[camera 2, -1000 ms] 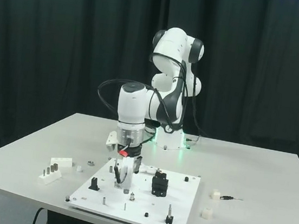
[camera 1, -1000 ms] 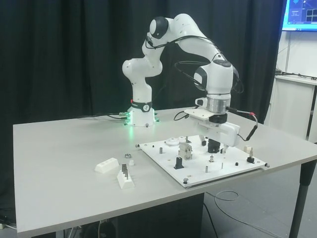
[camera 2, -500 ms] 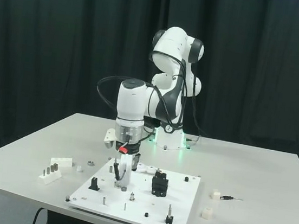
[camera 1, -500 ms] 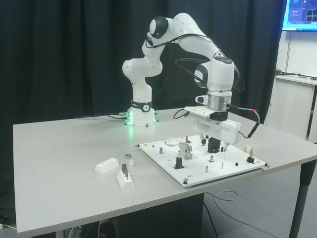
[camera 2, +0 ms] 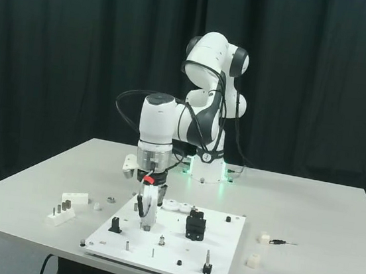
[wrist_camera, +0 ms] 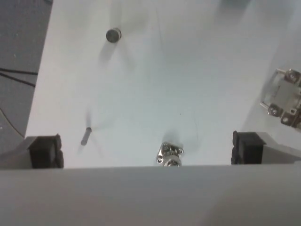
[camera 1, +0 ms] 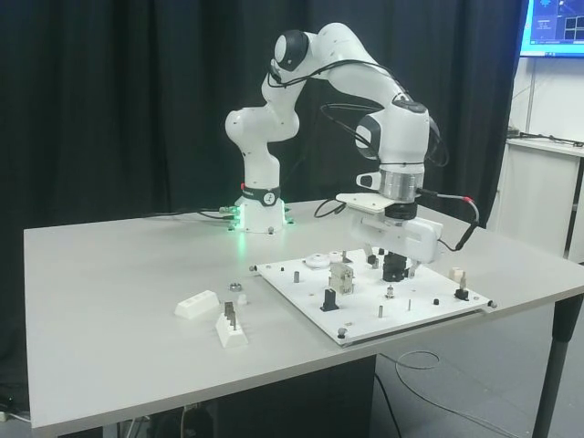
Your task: Pick bolt 4.
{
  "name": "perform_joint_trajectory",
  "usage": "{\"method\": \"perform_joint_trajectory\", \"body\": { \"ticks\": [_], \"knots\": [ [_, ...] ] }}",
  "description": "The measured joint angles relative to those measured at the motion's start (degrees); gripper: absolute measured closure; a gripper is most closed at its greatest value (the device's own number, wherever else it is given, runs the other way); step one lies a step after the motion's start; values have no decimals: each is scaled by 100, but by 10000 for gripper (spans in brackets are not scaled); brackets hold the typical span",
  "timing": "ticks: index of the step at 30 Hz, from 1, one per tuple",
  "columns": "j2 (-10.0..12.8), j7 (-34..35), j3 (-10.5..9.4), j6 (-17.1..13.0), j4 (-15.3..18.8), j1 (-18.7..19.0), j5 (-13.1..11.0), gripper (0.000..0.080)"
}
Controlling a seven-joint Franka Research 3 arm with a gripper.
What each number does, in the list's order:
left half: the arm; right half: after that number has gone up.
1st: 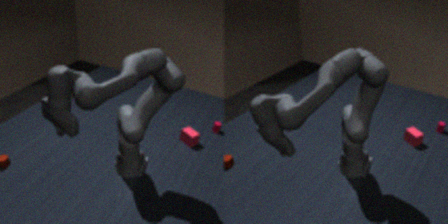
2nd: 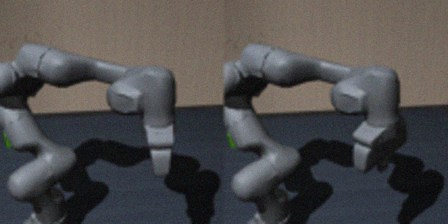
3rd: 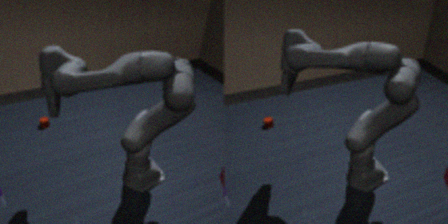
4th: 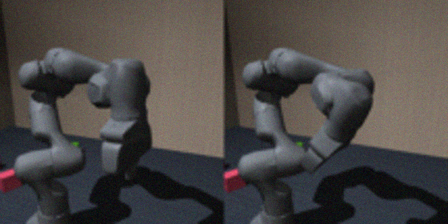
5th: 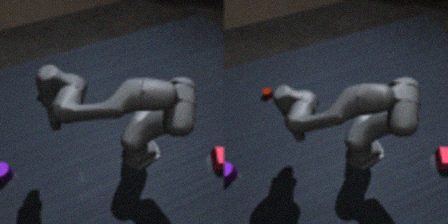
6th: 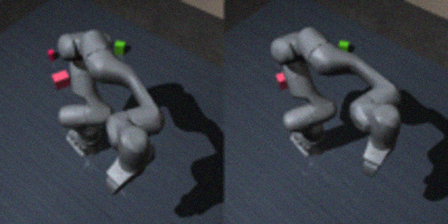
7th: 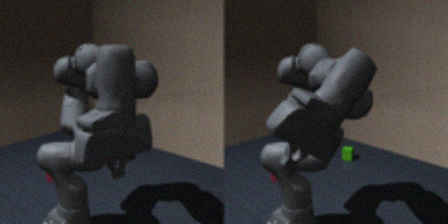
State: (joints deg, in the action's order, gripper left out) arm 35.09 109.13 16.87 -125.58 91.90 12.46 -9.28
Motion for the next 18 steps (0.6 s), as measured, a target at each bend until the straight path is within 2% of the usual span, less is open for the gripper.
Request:
{"method": "perform_joint_trajectory", "body": {
  "ticks": [18],
  "knots": [
    [0,-198,10,28,-87,-23,0,3]
  ]
}}
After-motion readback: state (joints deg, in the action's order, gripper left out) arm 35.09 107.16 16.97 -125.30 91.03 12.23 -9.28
